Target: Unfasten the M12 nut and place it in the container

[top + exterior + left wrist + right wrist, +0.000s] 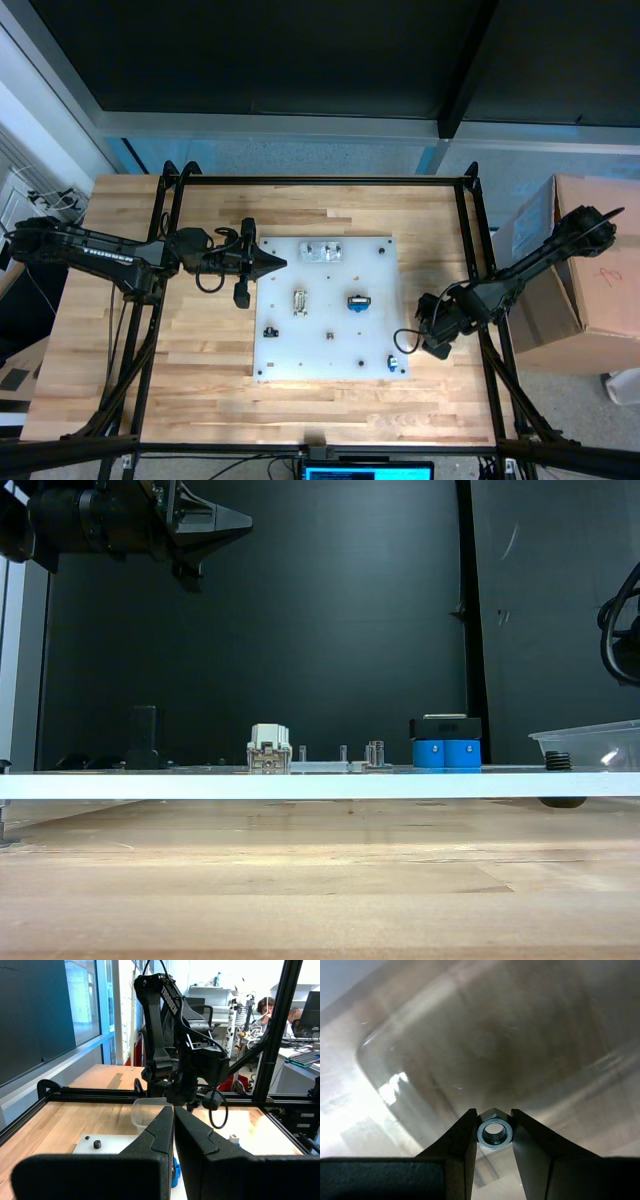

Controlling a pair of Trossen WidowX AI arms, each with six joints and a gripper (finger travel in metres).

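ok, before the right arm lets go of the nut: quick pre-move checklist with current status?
1. M12 nut held in the right pincer: ok.
2. Stud bare, ribs showing, nut off it: ok.
3. Nut above the clear container, inside its rim: ok, going by the right wrist view.
4. Height of the nut over the container floor: cannot tell.
5. Left pincer shut, raised over the far left edge of the board, away from the container: ok.
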